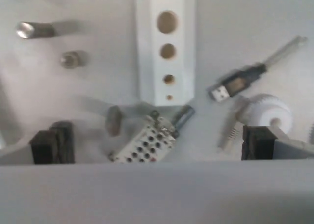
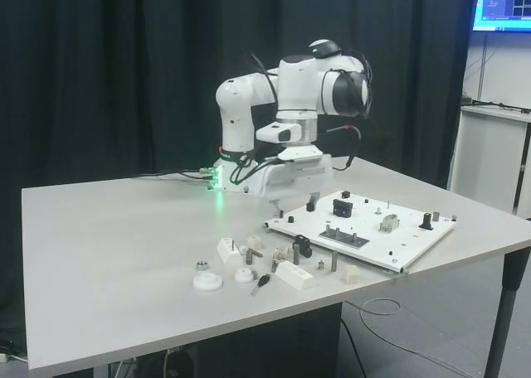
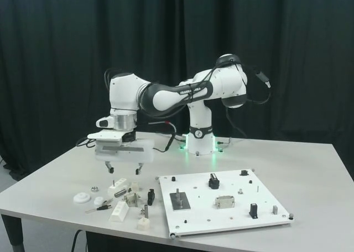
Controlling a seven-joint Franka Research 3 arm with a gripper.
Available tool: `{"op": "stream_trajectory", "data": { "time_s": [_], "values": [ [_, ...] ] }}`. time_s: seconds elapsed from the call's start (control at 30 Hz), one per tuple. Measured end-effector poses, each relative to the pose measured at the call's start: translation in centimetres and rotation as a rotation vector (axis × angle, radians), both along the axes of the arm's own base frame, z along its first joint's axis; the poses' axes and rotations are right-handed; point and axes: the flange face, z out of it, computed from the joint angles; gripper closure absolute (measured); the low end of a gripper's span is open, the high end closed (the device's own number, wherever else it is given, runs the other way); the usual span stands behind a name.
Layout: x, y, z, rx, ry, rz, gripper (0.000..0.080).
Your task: Remove square peg 4.
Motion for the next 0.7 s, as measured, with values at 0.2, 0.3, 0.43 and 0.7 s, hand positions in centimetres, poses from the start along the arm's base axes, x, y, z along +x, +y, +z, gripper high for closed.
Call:
{"op": "stream_trajectory", "data": {
  "time_s": [0.2,0.3,0.43,0.7],
  "values": [
    [0.9,2.1,1.0,0.029,0.018,0.056,0.0003],
    [1.3,3.3,1.6,0.039,0.025,0.081,0.0003],
    [1.8,5.0,2.3,0.046,0.034,0.111,0.0003],
    [2.7,9.2,2.8,0.048,0.055,0.126,0.0003]
  ]
}}
